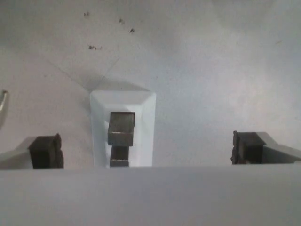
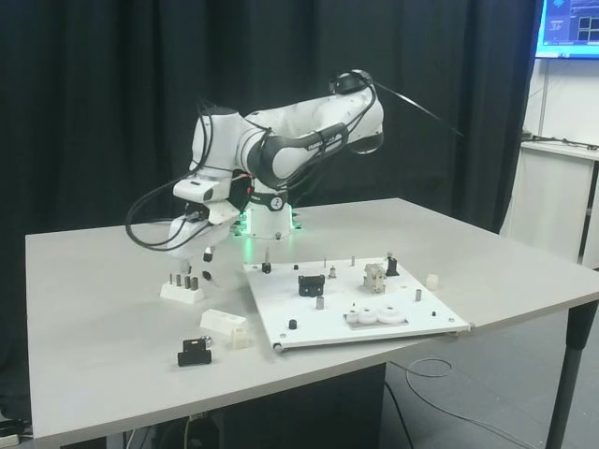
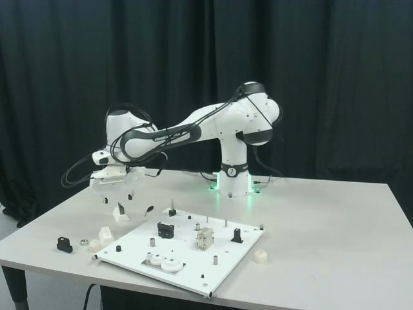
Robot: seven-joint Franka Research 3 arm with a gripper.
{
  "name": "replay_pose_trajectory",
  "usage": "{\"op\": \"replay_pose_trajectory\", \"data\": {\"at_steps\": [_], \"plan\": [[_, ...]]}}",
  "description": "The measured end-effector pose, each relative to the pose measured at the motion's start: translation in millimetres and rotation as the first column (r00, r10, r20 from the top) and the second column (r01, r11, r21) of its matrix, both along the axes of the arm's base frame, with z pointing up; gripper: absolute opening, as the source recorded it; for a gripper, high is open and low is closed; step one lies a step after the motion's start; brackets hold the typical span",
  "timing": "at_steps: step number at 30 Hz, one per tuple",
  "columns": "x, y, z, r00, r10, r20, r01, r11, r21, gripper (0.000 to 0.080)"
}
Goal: Pick square peg 4.
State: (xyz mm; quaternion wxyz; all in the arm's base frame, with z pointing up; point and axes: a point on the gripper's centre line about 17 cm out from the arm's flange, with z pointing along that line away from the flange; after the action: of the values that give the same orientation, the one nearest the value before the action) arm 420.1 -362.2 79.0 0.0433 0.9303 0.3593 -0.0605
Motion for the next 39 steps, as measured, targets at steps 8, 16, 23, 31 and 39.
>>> {"op": "replay_pose_trajectory", "data": {"at_steps": [8, 16, 23, 31, 39], "plan": [[-7.0, -2.3, -13.4, 1.0, -0.013, -0.027, 0.014, 0.999, 0.045, 0.08], [-15.0, -2.5, -28.1, 0.999, -0.034, -0.04, 0.037, 0.997, 0.069, 0.08], [-18.7, -1.9, -37.9, 0.997, -0.065, -0.039, 0.068, 0.994, 0.081, 0.08], [-19.5, -1.9, -45.6, 0.996, -0.082, -0.027, 0.084, 0.993, 0.088, 0.08], [-18.6, -1.3, -49.2, 0.996, -0.088, -0.019, 0.089, 0.992, 0.094, 0.08]]}}
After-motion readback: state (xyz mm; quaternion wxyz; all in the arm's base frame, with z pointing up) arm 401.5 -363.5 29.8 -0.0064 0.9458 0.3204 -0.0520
